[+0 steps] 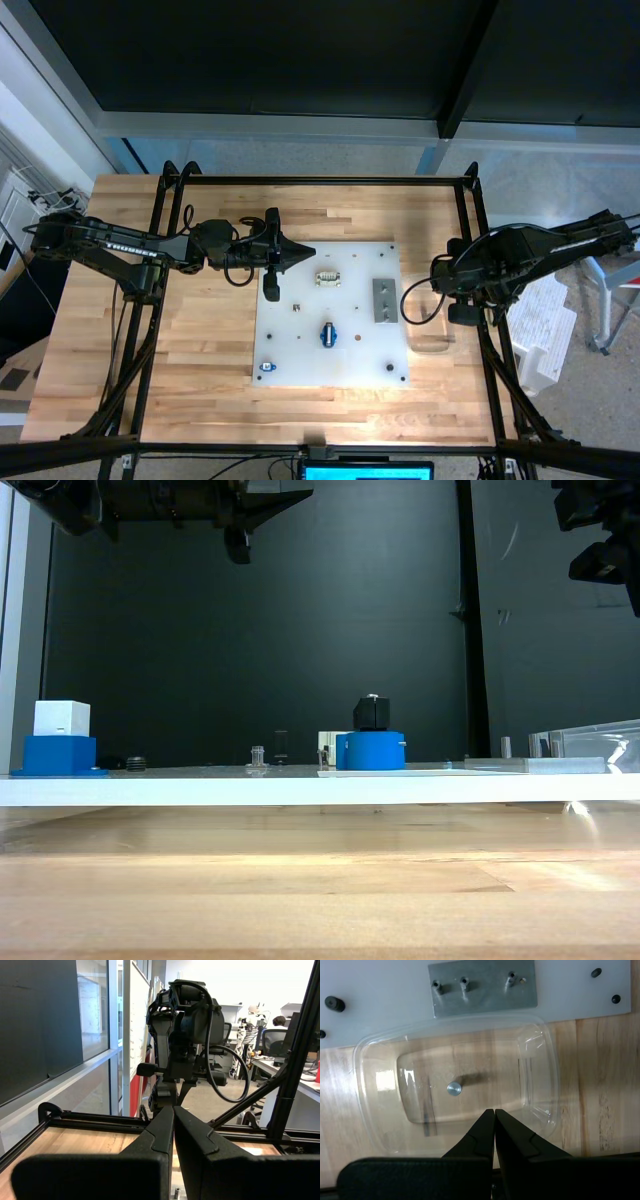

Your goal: Pick the 16mm cylinder and install on the taskboard

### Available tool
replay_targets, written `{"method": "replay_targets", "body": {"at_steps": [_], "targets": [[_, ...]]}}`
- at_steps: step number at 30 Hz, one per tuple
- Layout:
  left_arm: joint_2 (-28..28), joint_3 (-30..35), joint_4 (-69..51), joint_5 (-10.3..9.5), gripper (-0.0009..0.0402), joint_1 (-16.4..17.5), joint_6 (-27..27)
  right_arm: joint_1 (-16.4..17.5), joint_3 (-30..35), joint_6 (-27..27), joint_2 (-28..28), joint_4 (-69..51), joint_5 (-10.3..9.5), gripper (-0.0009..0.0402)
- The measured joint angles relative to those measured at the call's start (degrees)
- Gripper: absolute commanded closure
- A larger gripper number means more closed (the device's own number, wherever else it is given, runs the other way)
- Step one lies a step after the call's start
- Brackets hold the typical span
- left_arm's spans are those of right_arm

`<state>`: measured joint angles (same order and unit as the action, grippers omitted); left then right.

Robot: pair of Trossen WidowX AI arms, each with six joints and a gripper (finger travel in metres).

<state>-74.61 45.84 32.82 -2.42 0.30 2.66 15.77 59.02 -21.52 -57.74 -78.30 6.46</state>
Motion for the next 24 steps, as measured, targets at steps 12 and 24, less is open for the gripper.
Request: {"method": "replay_targets", "body": {"at_steps": [12, 24], "targets": [[0.0, 0.0, 0.0, -0.02, 0.0393, 0.0, 0.0, 2.4, -4.6, 0.0, -2.0, 4.0, -0.09, 0.0393], [0.0, 0.0, 0.0, 0.00, 0.0393, 0.0, 0.0, 3.8, -8.5, 0.3, -6.6, 9.0, -0.02, 0.0380]]}}
